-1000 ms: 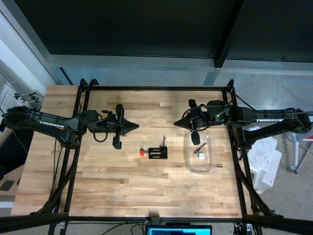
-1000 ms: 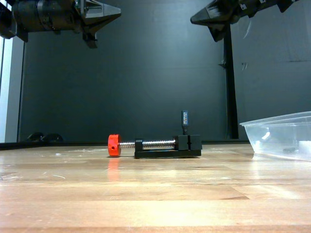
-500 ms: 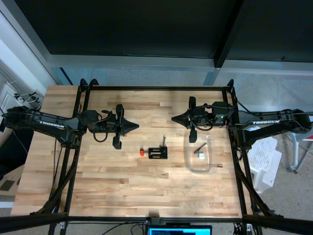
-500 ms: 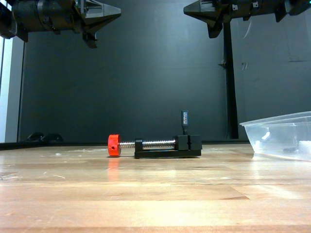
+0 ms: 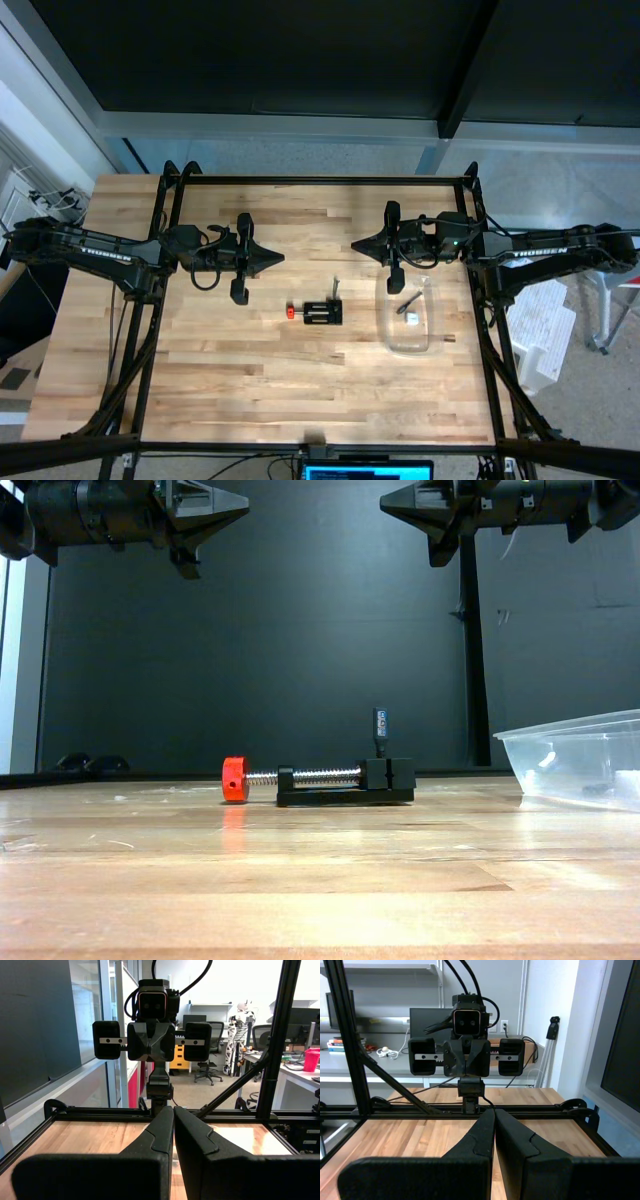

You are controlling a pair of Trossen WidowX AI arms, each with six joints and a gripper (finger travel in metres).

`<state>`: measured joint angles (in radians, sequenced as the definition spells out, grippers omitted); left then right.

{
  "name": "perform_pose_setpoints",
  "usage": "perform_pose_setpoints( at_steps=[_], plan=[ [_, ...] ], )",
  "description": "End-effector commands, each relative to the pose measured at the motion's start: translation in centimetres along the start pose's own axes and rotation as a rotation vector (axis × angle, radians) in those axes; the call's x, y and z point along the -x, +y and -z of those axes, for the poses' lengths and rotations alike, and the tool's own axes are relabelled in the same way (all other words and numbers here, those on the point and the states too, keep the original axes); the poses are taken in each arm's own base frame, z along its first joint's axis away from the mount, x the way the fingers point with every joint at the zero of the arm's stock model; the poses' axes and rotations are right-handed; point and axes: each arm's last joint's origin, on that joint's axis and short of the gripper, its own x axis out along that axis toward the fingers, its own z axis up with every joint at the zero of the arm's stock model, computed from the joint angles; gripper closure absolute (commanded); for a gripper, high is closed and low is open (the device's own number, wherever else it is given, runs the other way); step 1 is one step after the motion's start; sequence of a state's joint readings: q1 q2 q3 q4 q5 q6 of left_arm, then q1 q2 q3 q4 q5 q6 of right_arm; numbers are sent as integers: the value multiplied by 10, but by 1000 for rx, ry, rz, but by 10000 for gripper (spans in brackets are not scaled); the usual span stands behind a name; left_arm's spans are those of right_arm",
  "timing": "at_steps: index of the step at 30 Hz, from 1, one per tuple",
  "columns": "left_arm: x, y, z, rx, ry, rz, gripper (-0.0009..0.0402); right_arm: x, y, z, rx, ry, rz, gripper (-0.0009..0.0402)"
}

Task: Remove the USB-C connector from taskboard and place in the container

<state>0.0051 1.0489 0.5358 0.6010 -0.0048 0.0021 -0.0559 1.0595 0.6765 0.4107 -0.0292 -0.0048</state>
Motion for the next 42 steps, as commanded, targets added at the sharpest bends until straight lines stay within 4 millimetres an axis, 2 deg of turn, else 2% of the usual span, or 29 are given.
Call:
perform_pose_setpoints(
  at_steps=[1, 42],
  plan=[
    [0, 0, 0, 0, 0, 0, 393, 0, 0, 1, -1, 4, 1, 393],
    [0, 0, 0, 0, 0, 0, 393, 0, 2, 6, -8, 15, -24, 393]
  ],
)
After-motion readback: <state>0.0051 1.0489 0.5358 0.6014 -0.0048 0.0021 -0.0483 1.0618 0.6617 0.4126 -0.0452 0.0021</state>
